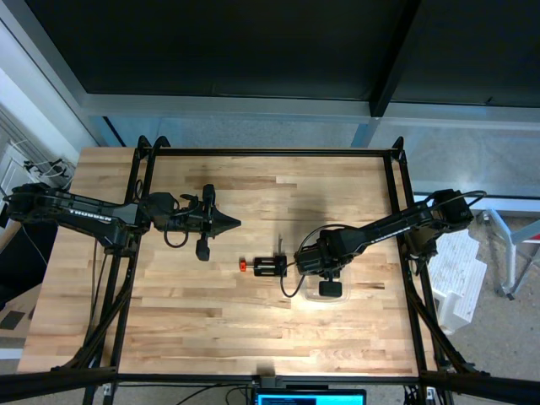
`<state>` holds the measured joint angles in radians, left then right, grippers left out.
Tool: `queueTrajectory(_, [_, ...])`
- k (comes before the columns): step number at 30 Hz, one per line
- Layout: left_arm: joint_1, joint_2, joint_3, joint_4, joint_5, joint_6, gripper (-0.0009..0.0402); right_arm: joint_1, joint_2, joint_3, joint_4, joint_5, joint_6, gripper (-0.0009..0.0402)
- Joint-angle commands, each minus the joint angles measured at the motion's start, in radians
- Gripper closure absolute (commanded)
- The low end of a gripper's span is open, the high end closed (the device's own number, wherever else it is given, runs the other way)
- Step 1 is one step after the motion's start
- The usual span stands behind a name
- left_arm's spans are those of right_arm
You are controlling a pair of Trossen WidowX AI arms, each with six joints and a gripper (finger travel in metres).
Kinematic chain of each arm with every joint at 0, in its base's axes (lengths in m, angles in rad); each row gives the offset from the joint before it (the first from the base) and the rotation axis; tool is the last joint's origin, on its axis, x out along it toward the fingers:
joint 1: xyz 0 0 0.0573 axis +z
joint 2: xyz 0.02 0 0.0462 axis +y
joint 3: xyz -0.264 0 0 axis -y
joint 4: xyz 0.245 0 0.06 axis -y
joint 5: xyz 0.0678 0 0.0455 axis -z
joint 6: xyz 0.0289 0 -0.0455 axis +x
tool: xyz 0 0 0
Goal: Pick the USB-C connector and install on taskboard
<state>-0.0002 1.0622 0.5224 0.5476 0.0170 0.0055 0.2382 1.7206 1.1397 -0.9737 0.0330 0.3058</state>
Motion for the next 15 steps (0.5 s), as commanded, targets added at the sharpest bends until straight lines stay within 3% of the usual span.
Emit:
queueTrajectory(1, [0.0,0.0,0.0,0.0,0.0,0.0,0.0393,0.0,0.0,0.0,0.0,0.001,0.001,0.0378])
queueTrajectory(5, [0.0,0.0,0.0,0.0,0.0,0.0,0.0393,0.0,0.0,0.0,0.0,0.0,0.0,0.0395])
queueTrajectory(15, [0.0,0.0,0.0,0.0,0.0,0.0,0.0393,0.0,-0.012,0.002,-0.006,0.002,0.0,0.0393])
